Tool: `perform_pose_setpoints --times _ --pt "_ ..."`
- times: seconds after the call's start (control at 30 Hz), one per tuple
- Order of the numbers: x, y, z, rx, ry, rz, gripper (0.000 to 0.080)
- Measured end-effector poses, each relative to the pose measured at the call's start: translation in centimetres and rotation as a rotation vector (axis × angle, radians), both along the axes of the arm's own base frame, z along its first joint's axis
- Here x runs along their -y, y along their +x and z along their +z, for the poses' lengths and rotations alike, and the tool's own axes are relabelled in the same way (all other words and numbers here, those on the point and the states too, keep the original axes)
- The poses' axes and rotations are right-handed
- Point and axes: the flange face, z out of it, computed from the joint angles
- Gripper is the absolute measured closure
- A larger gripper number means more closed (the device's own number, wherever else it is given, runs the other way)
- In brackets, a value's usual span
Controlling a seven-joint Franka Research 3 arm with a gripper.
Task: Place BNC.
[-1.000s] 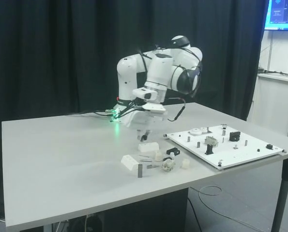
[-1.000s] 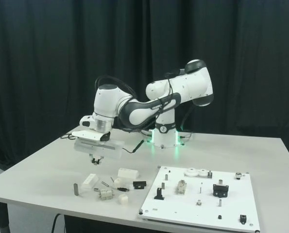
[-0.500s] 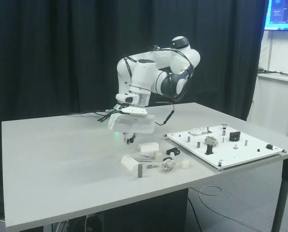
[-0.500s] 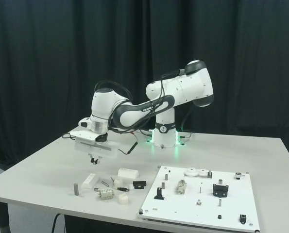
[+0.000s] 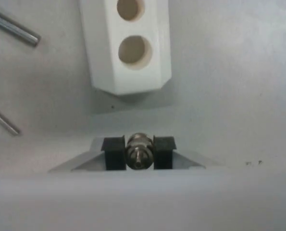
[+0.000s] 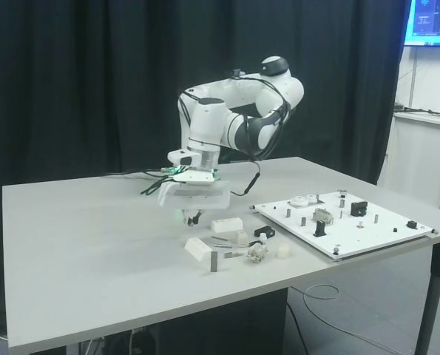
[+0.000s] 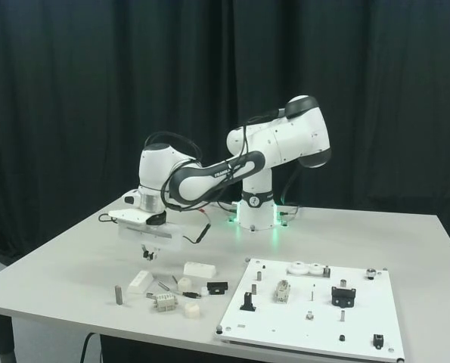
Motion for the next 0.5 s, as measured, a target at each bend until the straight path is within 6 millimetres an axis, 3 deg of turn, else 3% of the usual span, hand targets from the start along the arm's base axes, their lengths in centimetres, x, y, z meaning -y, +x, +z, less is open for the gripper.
perform_pose_setpoints --times 0.5 --pt "1.4 -1.0 -2.0 -0.01 0.044 -0.036 0.0683"
